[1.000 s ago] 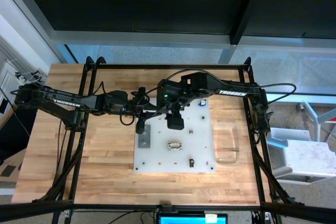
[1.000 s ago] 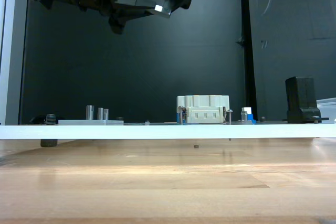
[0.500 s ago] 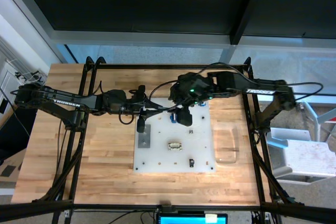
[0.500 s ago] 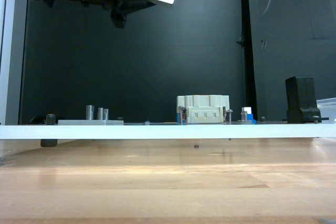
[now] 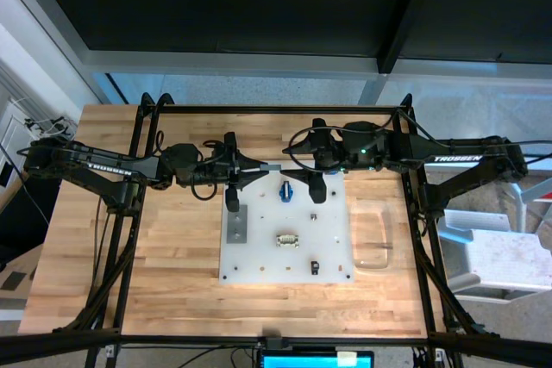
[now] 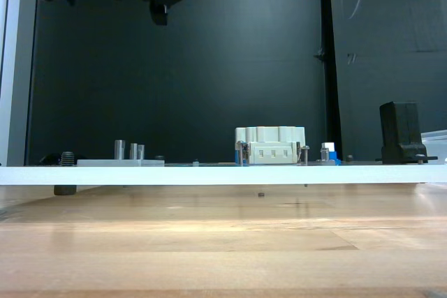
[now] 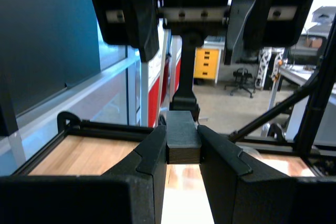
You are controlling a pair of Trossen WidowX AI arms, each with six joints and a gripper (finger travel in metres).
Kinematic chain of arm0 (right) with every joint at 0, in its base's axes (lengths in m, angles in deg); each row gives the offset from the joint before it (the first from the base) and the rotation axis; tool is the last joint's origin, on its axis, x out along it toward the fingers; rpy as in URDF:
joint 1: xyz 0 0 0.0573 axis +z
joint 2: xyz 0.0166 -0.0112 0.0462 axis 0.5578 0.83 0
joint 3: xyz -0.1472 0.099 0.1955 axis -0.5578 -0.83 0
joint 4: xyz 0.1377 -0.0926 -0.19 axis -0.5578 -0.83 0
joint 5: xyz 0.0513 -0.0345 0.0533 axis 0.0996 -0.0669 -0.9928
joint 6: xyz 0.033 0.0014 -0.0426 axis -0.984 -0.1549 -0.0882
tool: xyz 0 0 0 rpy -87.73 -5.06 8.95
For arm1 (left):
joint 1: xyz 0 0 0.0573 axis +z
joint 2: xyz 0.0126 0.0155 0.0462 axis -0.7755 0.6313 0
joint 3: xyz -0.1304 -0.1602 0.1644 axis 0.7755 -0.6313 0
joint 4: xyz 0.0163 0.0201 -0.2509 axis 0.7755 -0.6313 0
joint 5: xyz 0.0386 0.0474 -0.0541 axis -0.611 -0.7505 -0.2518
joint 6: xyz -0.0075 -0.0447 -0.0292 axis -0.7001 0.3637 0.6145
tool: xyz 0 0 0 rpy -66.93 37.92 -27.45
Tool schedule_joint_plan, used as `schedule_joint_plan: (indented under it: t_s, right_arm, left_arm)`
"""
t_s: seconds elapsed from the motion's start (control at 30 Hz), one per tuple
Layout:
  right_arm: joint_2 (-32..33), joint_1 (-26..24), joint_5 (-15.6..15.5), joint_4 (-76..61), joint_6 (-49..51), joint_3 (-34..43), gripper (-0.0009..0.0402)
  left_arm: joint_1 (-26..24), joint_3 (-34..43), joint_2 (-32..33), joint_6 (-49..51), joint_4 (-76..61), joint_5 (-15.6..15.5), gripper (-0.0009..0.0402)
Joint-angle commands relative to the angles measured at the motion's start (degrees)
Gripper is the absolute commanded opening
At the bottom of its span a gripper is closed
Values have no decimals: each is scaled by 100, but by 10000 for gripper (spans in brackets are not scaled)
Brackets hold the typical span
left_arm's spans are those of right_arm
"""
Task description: Pick the 16mm bar and place in it's hole on the taskboard
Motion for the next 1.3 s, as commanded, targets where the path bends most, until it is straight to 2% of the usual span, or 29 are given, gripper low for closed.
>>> schedule_joint_plan:
  t_s: [0.03, 0.43, 0.53, 0.77, 1.2, 1.3]
  right_arm:
    - [-105, -2, -2, 542, 2, -407, 239]
    - [-109, -2, -66, 2013, 15, -1137, 238]
    - [-50, -20, -313, 2168, 0, -1137, 235]
    - [72, -39, -363, 2277, -15, -1121, 221]
    - [72, -61, -363, 2271, -52, -1121, 219]
    - [72, -68, -376, 2269, -59, -1121, 206]
  left_arm:
    - [2, 2, 0, 9, 90, 2, 40]
    - [-2, 2, 0, 168, 339, 59, 40]
    - [-2, 2, 0, 240, 341, 188, 40]
    - [-13, 2, 0, 348, 549, 184, 39]
    - [-13, 2, -11, 407, 573, 201, 40]
    - [-13, 2, -11, 417, 573, 201, 40]
